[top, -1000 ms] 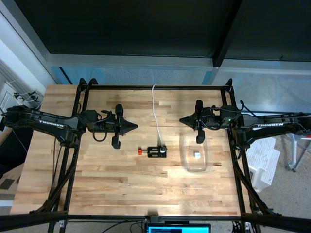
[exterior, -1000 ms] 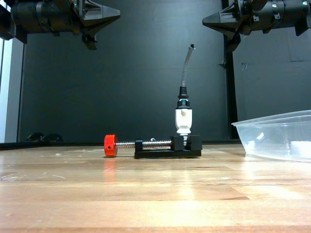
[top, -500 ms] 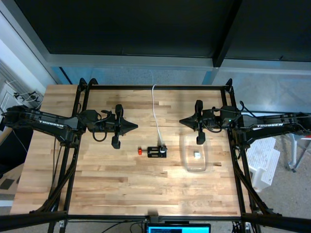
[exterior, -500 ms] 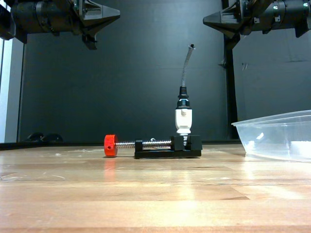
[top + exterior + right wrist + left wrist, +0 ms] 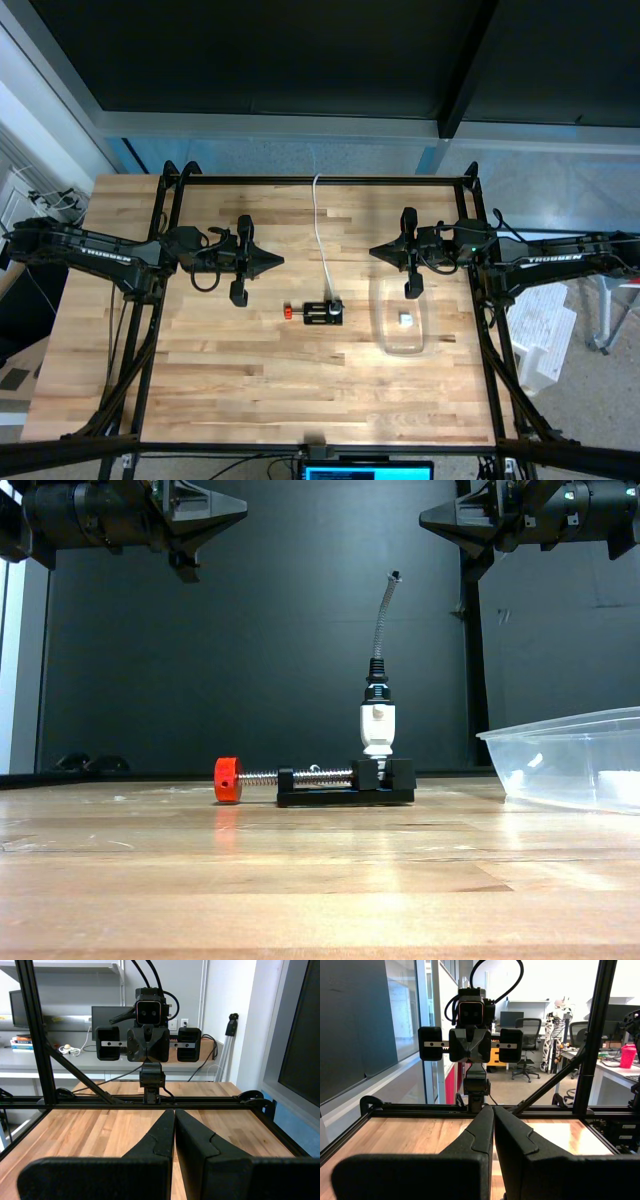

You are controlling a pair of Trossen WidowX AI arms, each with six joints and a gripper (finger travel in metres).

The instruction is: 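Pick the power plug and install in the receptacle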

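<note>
While both my arms hang high above the table, nothing of this job is done, so here is the lie of it. My left claw [image 5: 277,262] hovers up and to the left of the black vise [image 5: 318,314], fingers pressed together on nothing, and its own camera shows the two tips meeting with no gap. My right claw [image 5: 374,250] faces it from the other side, above the far end of the clear tray [image 5: 400,352]. It is closed the same way and just as empty.

The receptacle [image 5: 377,727] stands upright in the vise, white body clamped at the foot, its white cable [image 5: 322,235] running away across the table. Nothing is seated in it that I can see.

And the power plug? I honestly cannot pick it out. The tray holds a little white square piece [image 5: 405,319], and that is not it. A speck of black that small may be lost to me from up here.

By my reckoning, everything remains: find the plug, come down, part the fingers, grip it, carry it over, line it up, press it home.
</note>
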